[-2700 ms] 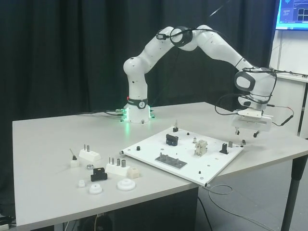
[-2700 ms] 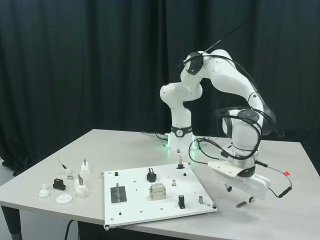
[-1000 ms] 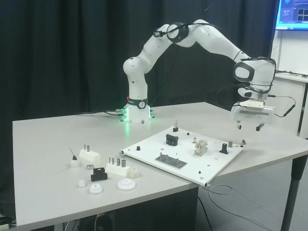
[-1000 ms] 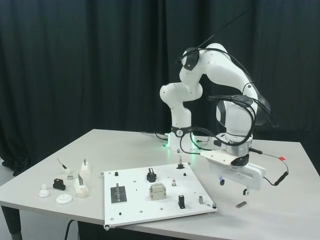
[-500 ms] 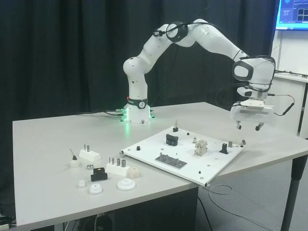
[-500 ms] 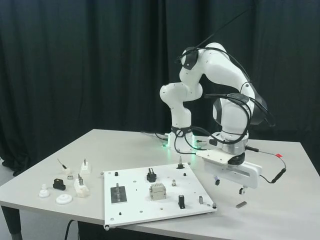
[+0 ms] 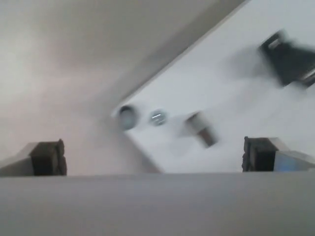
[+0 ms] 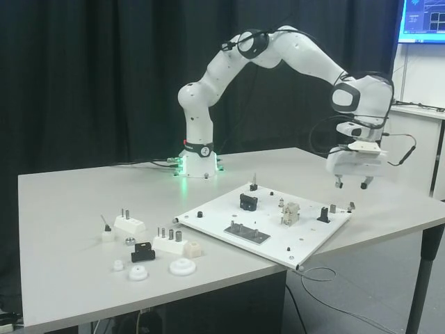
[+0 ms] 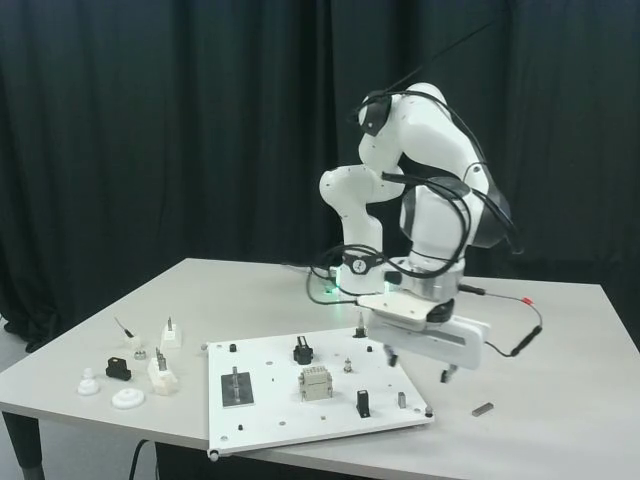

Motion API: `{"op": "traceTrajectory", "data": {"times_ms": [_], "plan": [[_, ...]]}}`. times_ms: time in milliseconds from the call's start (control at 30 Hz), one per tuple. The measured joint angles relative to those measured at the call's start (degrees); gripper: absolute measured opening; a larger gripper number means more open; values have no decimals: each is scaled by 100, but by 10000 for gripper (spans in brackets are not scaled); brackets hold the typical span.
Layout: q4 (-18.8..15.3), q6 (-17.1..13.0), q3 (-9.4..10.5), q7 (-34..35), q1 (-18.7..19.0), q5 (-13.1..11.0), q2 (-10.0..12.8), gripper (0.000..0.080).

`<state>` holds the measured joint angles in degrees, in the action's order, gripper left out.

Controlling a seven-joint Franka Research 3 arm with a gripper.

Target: Pick round peg 4.

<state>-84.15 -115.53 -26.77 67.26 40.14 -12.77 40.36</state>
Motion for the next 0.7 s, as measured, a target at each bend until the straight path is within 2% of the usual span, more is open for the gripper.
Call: {"op": "traceTrajectory", "data": {"times_ms": [167,300,700], "plan": [[0,91,-235,-787,-40,56,-21,800],[1,150,-344,-1329,-146,113,-41,800],[39,327,-370,-2395,-857,541,-155,800]]}}
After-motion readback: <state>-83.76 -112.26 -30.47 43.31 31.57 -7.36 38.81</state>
